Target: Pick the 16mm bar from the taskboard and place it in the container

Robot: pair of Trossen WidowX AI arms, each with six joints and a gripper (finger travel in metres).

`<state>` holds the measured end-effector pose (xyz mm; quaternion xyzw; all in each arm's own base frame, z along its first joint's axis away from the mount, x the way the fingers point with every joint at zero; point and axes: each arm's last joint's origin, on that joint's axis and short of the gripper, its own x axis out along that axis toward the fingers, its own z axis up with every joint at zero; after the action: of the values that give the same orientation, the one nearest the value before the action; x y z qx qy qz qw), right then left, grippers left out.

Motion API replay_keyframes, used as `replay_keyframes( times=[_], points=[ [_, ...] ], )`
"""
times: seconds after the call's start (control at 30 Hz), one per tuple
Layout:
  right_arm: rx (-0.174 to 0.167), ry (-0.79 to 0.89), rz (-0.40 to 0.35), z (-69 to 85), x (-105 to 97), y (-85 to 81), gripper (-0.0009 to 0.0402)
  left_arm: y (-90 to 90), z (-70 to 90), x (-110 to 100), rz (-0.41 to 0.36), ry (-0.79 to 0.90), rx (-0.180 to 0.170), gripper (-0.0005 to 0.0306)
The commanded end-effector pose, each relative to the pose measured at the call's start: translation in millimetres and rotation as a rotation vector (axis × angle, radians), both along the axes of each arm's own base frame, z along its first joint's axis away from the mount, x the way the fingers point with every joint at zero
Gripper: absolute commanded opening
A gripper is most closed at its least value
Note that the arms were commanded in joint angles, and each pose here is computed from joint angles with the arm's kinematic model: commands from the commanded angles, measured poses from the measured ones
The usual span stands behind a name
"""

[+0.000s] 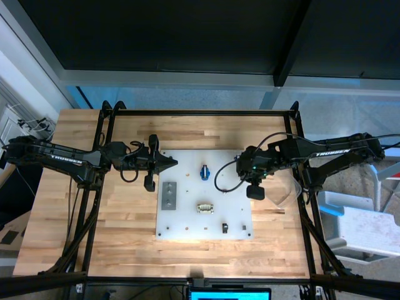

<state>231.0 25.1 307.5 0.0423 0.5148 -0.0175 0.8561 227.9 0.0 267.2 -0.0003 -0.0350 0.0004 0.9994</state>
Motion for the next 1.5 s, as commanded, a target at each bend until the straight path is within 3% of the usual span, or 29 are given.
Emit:
replay_keyframes(
  times=[0.03,0.77,1.1,1.23,1.5],
  points=[
    [-0.021,0.039,-0.002,-3.9,-1,4.3,0.0,0.0,0.0,0,0.0,0.0,0.0,0.0],
    [0.024,0.129,0.013,-17.2,0,41.6,0.0,0.0,0.1,0,0.0,0.0,0.0,0.0],
    [0.032,0.16,0.034,-21.2,-5,60.4,0.0,0.0,0.0,0,0.0,0.0,0.0,0.0],
    [0.012,0.165,0.038,-23.7,-5,67.3,0.0,0.0,0.0,0,0.0,0.0,0.0,0.0],
    [0.016,0.197,0.035,-31.2,-4,80.3,0.0,0.1,0.0,0,0.0,0.0,0.0,0.0]
  ],
)
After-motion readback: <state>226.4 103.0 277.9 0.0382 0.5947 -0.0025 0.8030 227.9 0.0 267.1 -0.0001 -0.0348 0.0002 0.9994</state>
